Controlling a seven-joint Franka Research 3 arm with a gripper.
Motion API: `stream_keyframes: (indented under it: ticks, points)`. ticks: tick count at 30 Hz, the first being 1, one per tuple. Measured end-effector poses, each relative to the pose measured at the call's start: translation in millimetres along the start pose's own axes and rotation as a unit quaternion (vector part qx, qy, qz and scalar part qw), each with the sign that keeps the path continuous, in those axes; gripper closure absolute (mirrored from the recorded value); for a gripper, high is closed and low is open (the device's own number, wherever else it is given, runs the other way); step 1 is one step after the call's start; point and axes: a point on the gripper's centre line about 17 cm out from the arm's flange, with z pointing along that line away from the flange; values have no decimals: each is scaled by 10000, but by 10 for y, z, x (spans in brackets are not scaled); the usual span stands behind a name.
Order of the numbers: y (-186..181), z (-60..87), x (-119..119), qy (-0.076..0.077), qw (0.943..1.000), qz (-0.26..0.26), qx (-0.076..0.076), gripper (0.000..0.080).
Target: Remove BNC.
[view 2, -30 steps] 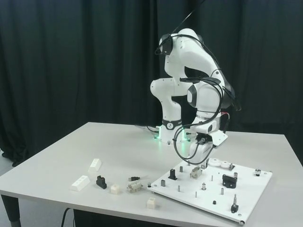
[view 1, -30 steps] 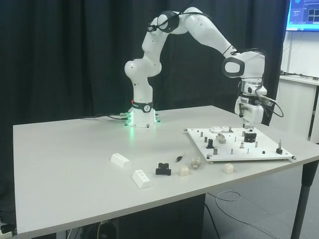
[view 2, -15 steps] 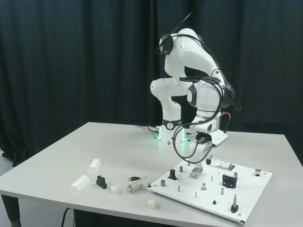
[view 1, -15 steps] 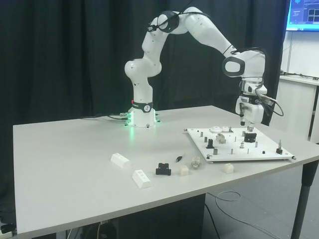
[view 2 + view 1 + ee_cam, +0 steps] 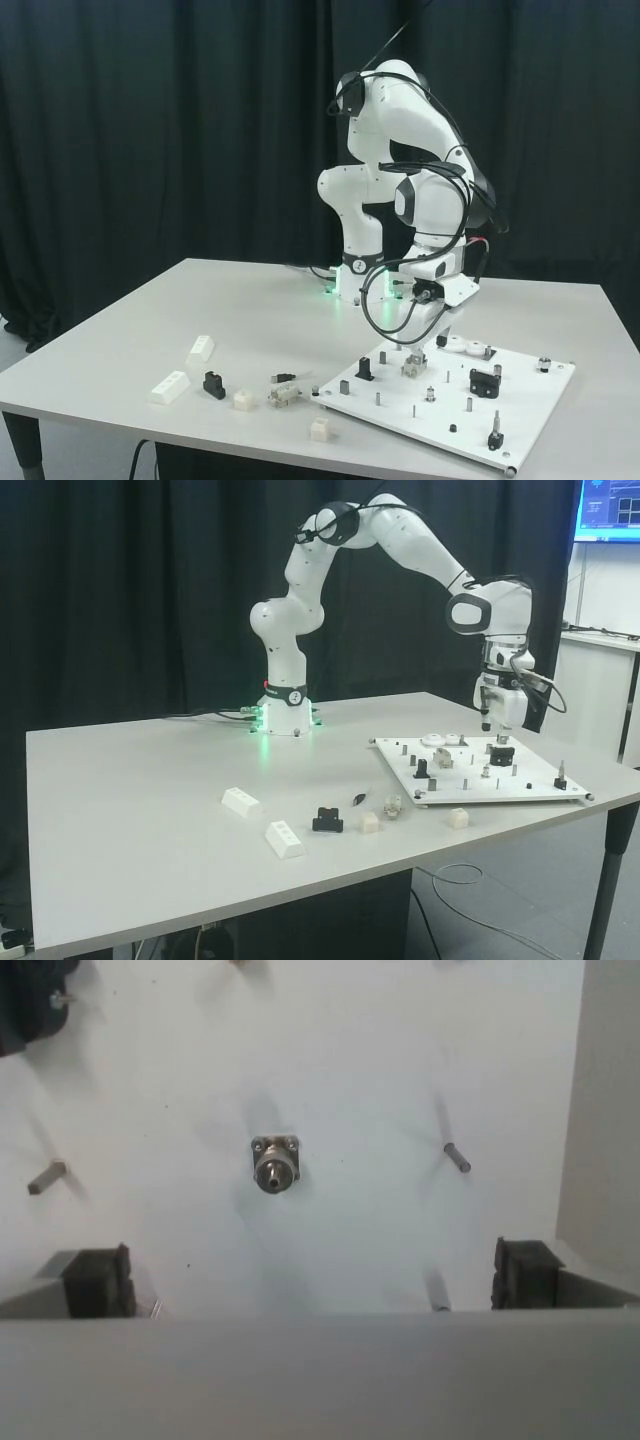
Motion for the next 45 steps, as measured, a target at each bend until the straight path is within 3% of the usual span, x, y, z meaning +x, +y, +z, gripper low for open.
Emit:
stream_keyframes:
  ticks: [10,28,45]
  points:
    - [36,99,-43,-44,10000,37,-7,3]
    - [137,531,-52,-31,10000,10,-87,3]
    - [83,647,-14,-43,10000,-43,-67,3]
